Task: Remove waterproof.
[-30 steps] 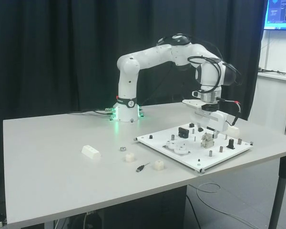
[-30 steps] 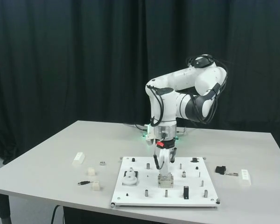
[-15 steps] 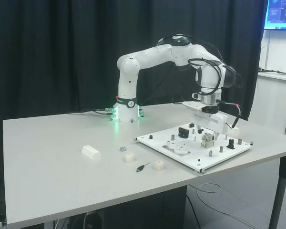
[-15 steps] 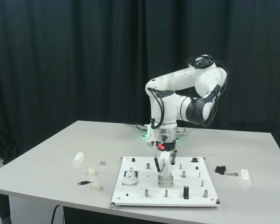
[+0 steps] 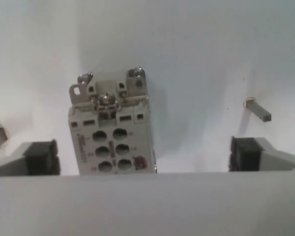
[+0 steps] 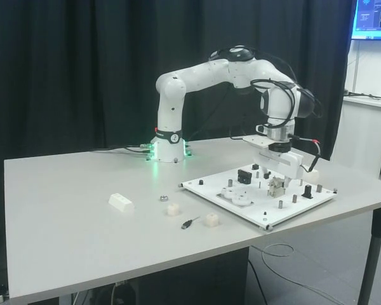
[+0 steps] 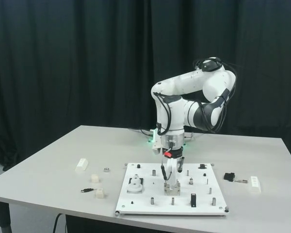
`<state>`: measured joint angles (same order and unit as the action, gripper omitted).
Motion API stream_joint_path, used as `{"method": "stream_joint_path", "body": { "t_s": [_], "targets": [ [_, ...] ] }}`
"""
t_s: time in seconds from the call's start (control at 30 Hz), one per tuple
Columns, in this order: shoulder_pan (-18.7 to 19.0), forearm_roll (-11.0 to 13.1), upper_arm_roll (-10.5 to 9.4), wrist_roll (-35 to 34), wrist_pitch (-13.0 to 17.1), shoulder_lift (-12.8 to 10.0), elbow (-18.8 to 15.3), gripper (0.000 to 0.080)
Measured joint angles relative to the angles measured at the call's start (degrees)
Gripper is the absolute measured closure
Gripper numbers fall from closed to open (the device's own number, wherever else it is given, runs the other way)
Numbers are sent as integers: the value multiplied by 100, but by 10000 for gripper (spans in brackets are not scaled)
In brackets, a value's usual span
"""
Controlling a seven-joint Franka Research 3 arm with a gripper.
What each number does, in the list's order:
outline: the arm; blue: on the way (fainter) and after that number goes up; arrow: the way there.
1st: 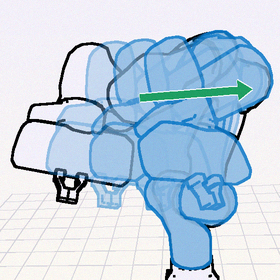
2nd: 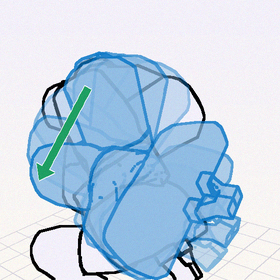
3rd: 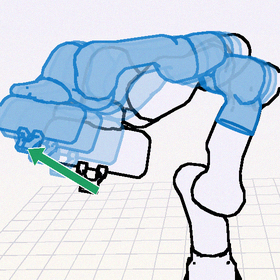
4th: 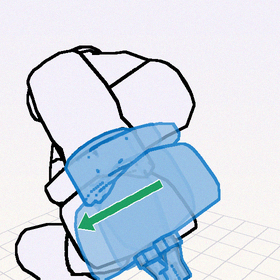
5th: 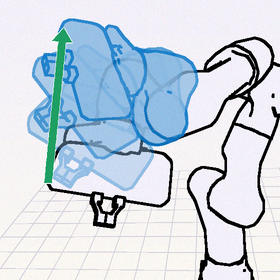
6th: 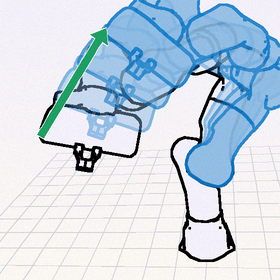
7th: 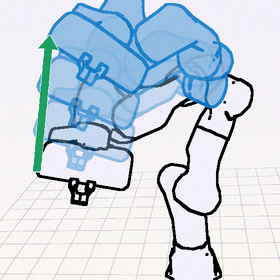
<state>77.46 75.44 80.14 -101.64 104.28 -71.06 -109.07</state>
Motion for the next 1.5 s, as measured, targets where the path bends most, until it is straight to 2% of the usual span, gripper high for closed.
{"method": "stream_joint_path", "body": {
  "t_s": [0.2,0.23,0.37,0.4,0.53,0.57,1.5],
  "targets": [
    [0,-9,-21,22,43,-2,1,15],
    [0,-9,-26,35,74,-2,6,190],
    [-6,-8,-69,59,237,-2,40,190],
    [-9,-8,-80,60,279,-2,50,378],
    [-11,-21,-92,150,322,-1,65,378],
    [-11,-21,-92,150,326,-1,65,486],
    [-16,-11,-91,141,344,4,64,488]
  ]
}}
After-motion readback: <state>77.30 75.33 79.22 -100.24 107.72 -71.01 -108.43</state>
